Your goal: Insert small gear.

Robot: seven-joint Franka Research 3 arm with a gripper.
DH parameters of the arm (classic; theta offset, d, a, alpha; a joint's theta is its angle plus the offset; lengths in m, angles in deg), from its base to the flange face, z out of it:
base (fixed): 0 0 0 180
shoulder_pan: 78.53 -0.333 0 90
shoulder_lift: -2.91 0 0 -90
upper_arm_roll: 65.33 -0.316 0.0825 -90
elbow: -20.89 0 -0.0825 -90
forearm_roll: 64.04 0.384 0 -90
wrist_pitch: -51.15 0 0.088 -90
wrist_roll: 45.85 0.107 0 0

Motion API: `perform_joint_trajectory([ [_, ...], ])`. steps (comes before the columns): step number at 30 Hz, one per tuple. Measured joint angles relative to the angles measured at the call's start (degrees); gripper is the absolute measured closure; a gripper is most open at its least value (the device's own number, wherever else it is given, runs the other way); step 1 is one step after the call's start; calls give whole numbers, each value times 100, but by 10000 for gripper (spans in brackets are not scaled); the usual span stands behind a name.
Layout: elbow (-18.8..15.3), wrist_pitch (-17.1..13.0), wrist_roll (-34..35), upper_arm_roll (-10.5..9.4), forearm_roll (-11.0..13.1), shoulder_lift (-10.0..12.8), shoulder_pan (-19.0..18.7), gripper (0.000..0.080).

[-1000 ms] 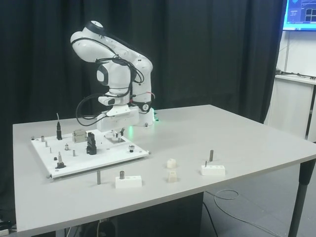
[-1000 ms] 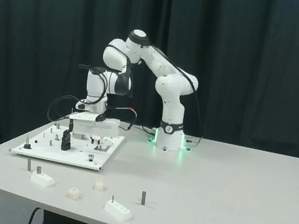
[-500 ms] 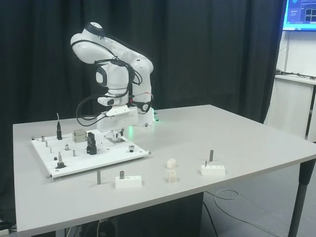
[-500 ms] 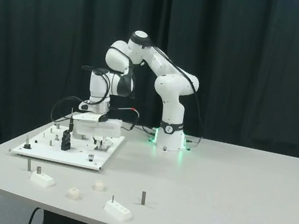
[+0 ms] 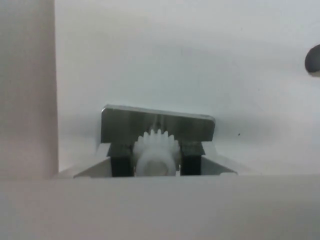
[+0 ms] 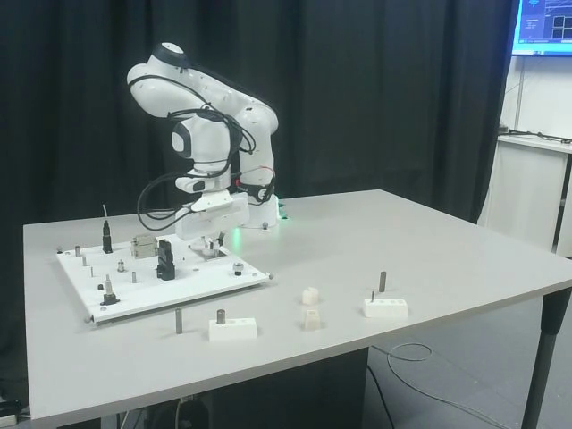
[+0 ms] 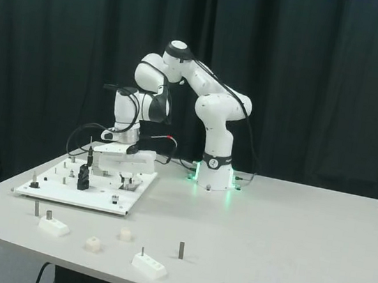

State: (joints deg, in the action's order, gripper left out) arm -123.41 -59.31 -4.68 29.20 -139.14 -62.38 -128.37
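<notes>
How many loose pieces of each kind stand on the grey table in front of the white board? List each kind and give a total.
White blocks holding a pin: 2
Small white cubes: 2
Free-standing grey pins: 2
Total: 6

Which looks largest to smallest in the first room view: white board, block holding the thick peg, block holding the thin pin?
1. white board, by far.
2. block with the thick peg and block with the thin pin: near alike, so unranked.
</notes>
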Motion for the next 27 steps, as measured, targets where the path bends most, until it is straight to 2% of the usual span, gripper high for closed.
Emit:
perform_joint_trajectory([
  [27, -132, 77, -56, -12, 1, -154, 177, 604],
])
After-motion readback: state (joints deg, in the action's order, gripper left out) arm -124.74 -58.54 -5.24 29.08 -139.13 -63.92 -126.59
